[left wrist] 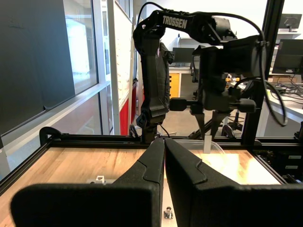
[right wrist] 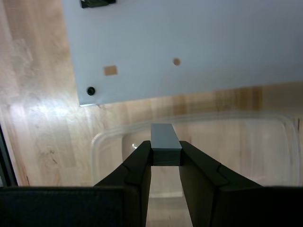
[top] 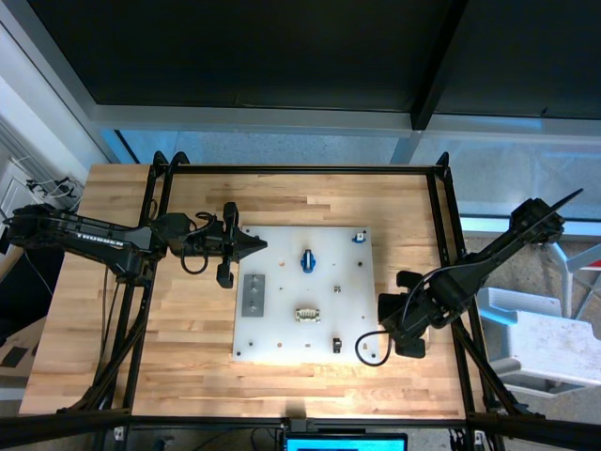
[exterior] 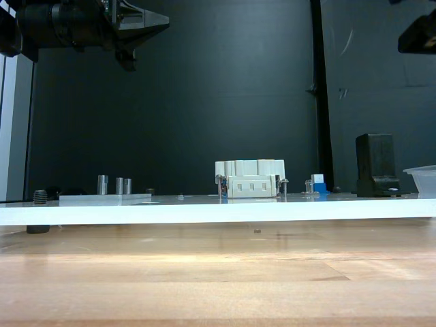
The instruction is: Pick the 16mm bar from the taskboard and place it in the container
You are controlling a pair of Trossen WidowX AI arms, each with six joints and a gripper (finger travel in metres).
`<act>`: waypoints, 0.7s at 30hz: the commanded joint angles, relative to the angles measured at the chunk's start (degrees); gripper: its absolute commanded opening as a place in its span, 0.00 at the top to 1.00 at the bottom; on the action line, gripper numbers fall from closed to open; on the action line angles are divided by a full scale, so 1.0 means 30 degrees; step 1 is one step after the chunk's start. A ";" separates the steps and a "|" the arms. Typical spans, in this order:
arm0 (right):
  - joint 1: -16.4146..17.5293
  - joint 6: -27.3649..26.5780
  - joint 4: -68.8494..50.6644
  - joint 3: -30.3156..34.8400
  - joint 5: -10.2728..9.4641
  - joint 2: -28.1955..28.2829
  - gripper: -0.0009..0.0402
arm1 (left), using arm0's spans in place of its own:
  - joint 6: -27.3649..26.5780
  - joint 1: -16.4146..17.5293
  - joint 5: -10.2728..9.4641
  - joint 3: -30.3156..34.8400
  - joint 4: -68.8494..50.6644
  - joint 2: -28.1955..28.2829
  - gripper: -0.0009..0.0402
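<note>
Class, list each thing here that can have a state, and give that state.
taskboard: flat on the table.
container: beside the taskboard, no bar in it yet.
16mm bar: held upright above the container.
right gripper: shut on the 16mm bar.
left gripper: shut, empty, raised over the taskboard's left edge.

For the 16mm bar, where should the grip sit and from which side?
Its flat opposite sides near the upper end, from above: the right gripper holds the bar upright like this over the container. Left gripper hovers shut by the taskboard's far left corner.

Wood table: taskboard on it, container just beside.
</note>
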 commanded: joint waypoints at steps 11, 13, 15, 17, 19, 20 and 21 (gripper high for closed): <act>-0.0066 0.1967 0.0036 -0.3585 -0.0066 -0.3067 0.92 | 0.0000 0.0007 0.0007 0.0007 0.0007 0.0007 0.98; -0.0066 0.2171 0.0022 -0.4073 -0.0073 -0.3490 0.92 | 0.0000 0.0007 0.0007 0.0007 0.0007 0.0007 0.98; -0.0066 0.2441 0.0036 -0.4539 -0.0117 -0.3898 0.92 | 0.0000 0.0007 0.0000 0.0007 0.0007 0.0007 0.98; -0.0066 0.2667 0.0051 -0.5042 -0.0182 -0.4277 0.92 | 0.0000 0.0000 0.0000 0.0007 0.0007 0.0007 0.98; -0.0066 0.2856 0.0066 -0.5493 -0.0175 -0.4554 0.92 | 0.0000 0.0007 0.0007 0.0007 0.0007 0.0007 0.98; -0.0066 0.2856 0.0087 -0.5683 -0.0182 -0.4641 0.92 | 0.0000 0.0007 0.0007 0.0007 0.0000 0.0007 0.98; -0.0066 0.2856 0.0124 -0.5858 -0.0182 -0.4721 0.92 | 0.0000 0.0000 0.0007 0.0007 0.0000 0.0007 0.98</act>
